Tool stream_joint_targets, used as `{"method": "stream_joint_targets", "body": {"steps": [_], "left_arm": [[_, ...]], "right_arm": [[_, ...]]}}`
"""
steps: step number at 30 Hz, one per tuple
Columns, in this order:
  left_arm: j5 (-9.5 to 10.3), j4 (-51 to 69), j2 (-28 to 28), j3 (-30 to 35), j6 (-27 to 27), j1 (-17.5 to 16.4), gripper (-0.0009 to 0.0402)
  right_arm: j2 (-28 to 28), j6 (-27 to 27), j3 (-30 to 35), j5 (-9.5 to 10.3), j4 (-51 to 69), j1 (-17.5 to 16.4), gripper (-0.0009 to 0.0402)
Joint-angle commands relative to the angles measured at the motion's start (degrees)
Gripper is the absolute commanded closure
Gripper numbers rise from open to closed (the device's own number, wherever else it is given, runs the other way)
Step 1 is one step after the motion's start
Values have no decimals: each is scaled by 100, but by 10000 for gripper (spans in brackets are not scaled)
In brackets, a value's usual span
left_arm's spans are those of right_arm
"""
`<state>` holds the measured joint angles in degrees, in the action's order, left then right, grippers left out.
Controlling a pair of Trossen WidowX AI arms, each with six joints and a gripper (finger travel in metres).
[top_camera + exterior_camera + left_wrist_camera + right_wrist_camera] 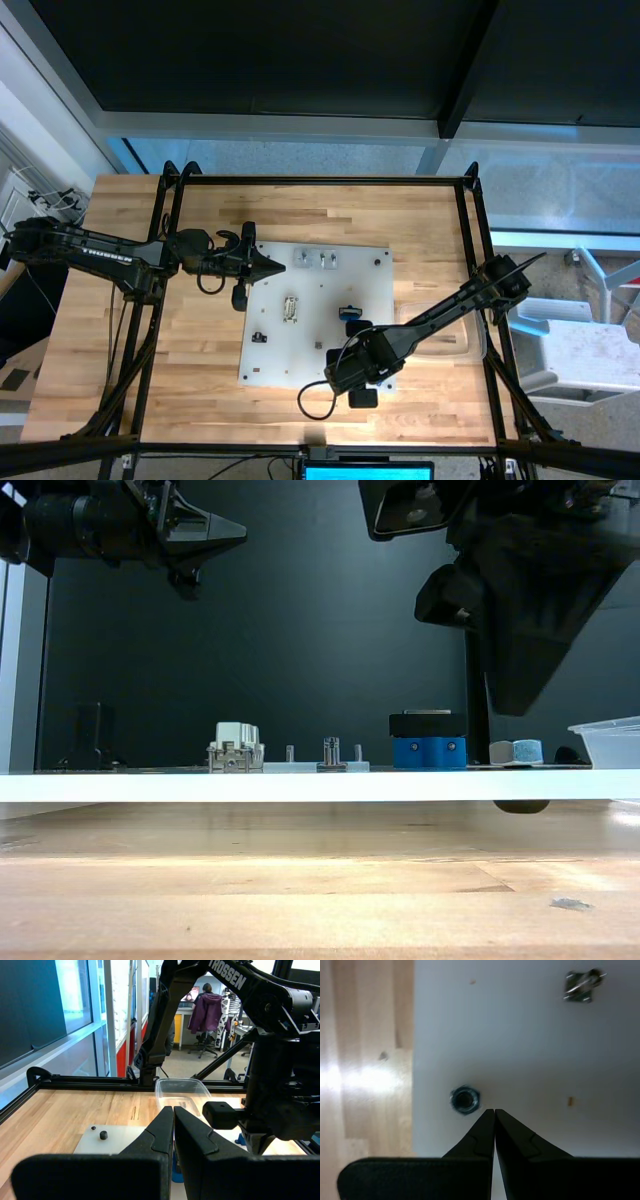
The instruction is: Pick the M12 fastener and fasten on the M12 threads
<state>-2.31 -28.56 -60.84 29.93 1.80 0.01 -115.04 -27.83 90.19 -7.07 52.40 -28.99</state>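
A small silver hex nut [465,1099] with a dark centre, the M12 fastener, sits on the white board [530,1050] close to the board's edge by the wood. I cannot tell whether it is on its stud. My right gripper [494,1110] hangs just above the board with its fingers shut and nothing between them, tips right beside the nut. In the high view the right gripper [345,378] covers the board's near right edge and hides nut and stud. My left gripper [280,268] hovers shut over the board's far left edge, holding nothing.
A clear container [450,345] stands on the table right of the board. Blue fittings [428,752] with a black cap, a white connector [236,748] and a silver post [331,752] stand on the board. A black frame [320,181] rings the table.
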Motion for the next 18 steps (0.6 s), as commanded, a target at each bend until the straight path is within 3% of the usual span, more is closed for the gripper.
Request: {"method": "stream_joint_targets", "body": {"steps": [1,9,11,14,15,18], "left_arm": [[0,-2,-2,2,0,-2,393],[0,0,-2,2,0,0,393],[0,0,-2,2,0,0,393],[0,-2,-2,2,0,0,393],[0,0,-2,2,0,-2,393],[0,4,-2,2,0,0,393]], "right_arm": [[-111,-48,4,-114,-55,7,393],[-256,-44,2,-20,-151,9,393],[-236,-22,4,319,-144,9,393],[-144,116,13,1329,-57,11,393],[-118,133,15,1471,-28,9,393],[-42,125,15,1410,79,9,393]]}}
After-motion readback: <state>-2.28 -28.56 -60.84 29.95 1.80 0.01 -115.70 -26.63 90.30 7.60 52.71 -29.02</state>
